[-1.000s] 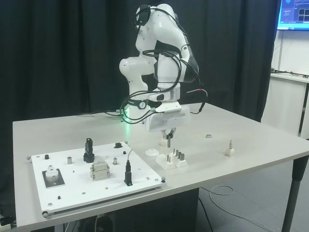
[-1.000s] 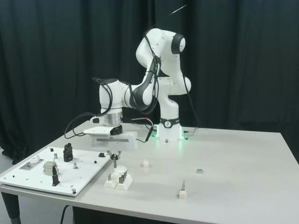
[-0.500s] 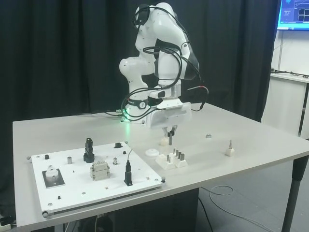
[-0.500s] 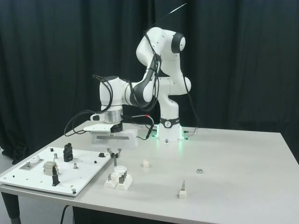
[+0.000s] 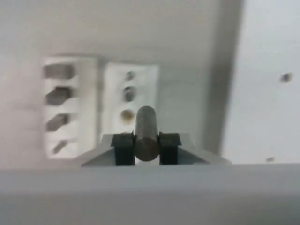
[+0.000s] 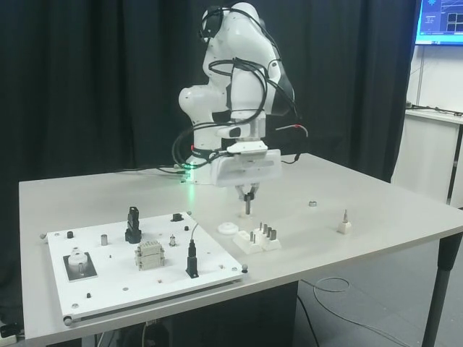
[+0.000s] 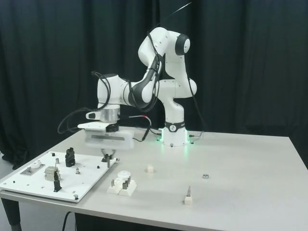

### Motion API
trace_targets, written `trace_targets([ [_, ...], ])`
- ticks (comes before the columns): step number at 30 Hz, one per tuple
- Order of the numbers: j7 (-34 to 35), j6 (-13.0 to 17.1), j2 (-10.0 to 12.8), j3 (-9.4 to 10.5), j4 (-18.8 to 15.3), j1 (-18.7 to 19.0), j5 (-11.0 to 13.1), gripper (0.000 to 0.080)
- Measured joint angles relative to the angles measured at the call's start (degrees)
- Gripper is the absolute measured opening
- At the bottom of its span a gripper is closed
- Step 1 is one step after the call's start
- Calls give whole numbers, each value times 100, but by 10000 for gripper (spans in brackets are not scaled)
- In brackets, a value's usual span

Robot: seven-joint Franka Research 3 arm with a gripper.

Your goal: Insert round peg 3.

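Observation:
My gripper (image 6: 247, 196) hangs above the table, shut on a grey round peg (image 6: 247, 205) that points downward. In the wrist view the peg (image 5: 146, 133) is clamped between the two black fingertips (image 5: 123, 147), over two white peg holders (image 5: 129, 101). The holders (image 6: 257, 239) stand on the table with several short pegs upright in them. In the second room view my gripper (image 7: 107, 158) with the peg (image 7: 108, 163) is just past the near corner of the white assembly board (image 7: 29, 185), above and to the left of the holders (image 7: 121, 186).
The white board (image 6: 217, 269) carries black connectors, a grey block and small studs. A white disc (image 6: 228, 229) lies beside the holders. A small white cube (image 7: 149, 168), a nut (image 6: 312, 204) and a single peg stand (image 6: 344, 223) sit further right.
The gripper has lifted with the peg and moved from above the holders toward the white board.

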Motion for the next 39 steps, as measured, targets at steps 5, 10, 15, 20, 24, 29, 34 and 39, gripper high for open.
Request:
trace_targets([
  [5, -167, 197, 143, -149, 187, -73, -7, 108],
  [10, -419, 343, 364, -246, 479, -268, -7, 108],
  [15, -695, 376, 620, -266, 879, -594, -7, 108],
  [20, -993, 356, 844, -261, 1274, -932, -2, 108],
  [24, -1197, 320, 995, -221, 1567, -1200, 12, 108],
  [29, -1445, 292, 1166, -86, 1902, -1563, 80, 108],
  [34, -1699, 287, 1359, 77, 2238, -1925, 205, 108],
  [39, -1882, 279, 1607, 216, 2617, -2268, 384, 108],
])
